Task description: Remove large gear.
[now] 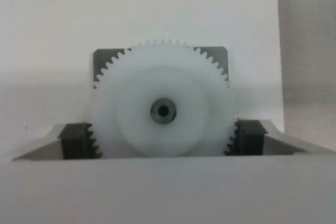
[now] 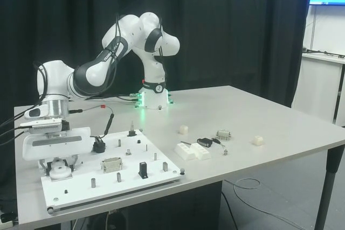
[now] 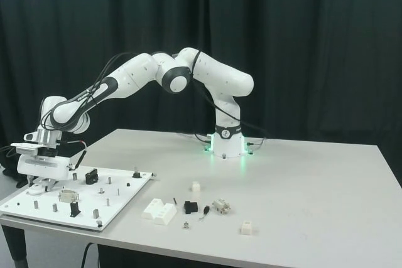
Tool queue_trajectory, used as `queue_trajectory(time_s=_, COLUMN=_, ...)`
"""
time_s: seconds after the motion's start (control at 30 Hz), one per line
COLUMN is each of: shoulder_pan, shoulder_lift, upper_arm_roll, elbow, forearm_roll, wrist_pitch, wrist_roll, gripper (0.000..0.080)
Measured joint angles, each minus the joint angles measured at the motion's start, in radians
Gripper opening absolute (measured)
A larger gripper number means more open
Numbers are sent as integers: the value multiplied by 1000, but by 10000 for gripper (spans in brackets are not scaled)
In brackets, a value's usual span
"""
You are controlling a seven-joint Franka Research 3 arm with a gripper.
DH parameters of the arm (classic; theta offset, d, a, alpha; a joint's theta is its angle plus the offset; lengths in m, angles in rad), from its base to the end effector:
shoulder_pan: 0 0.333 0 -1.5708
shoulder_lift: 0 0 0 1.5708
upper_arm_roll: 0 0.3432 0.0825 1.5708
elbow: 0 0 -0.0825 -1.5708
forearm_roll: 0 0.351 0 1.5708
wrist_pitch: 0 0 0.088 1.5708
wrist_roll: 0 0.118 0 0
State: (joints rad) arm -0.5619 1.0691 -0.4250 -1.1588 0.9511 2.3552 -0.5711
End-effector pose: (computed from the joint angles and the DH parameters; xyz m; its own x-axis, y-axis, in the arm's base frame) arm 0.5382 -0.5684 0.2113 0.6348 -0.6952 0.3374 -0.6424 -0.7174 -0.2695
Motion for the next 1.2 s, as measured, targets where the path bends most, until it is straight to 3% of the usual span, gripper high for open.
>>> queue_trajectory(time_s=1.2, shoulder_pan=0, shoulder_lift=0, upper_arm_roll=-3, elbow=7, forearm_roll=-3, wrist_pitch=-11, wrist_roll=-16, gripper=588)
